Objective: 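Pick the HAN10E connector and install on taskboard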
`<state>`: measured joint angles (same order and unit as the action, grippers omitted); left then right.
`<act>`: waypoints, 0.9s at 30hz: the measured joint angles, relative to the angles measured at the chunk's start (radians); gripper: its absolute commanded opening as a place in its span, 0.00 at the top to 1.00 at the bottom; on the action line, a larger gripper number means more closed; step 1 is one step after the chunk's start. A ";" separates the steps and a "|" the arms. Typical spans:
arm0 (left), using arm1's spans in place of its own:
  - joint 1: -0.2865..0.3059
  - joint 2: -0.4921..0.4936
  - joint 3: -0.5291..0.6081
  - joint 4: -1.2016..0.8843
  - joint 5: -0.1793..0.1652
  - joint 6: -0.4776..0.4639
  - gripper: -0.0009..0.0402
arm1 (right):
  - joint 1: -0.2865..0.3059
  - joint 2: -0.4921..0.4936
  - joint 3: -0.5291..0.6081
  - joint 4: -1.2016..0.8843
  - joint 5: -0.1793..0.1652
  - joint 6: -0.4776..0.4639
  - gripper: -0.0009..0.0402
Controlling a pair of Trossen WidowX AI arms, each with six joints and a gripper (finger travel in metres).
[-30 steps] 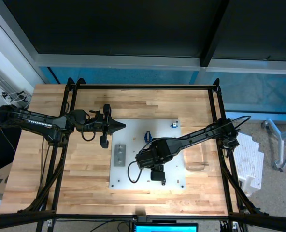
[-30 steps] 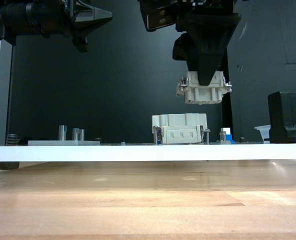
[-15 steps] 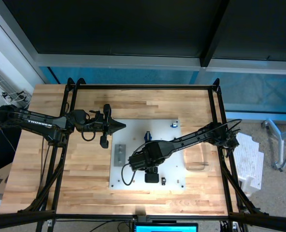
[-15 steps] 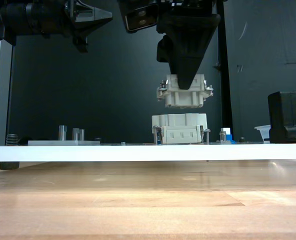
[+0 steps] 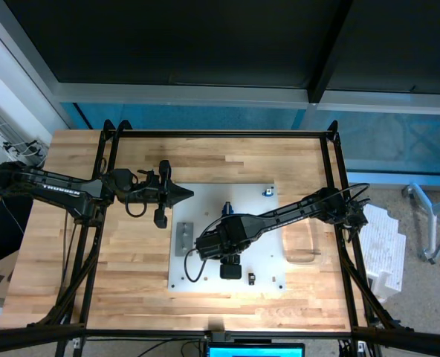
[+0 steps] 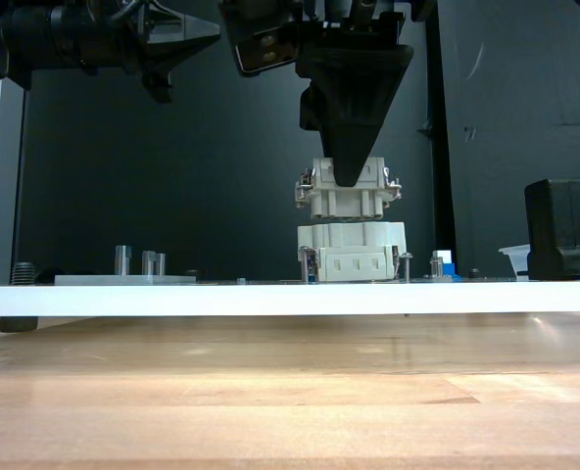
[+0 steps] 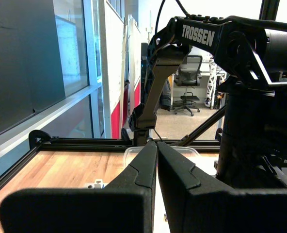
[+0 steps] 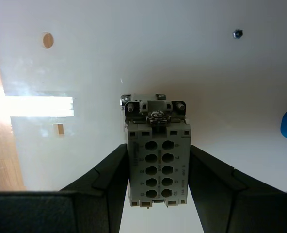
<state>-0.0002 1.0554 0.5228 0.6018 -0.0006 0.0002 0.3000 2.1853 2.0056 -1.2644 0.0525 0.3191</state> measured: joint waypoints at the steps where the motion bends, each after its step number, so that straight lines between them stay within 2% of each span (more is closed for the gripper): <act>1: 0.000 0.000 0.000 0.000 0.000 0.000 0.98 | 0.000 0.000 -0.001 0.000 0.000 -0.002 0.92; 8: 0.000 0.000 0.000 0.000 0.000 0.000 0.98 | 0.001 0.010 -0.003 0.002 -0.011 -0.005 0.92; 27: 0.000 0.000 0.000 0.000 0.000 0.000 0.98 | 0.001 0.013 -0.006 0.014 -0.011 -0.014 0.92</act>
<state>-0.0002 1.0554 0.5224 0.6018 -0.0006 0.0002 0.3008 2.1983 1.9991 -1.2499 0.0418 0.3050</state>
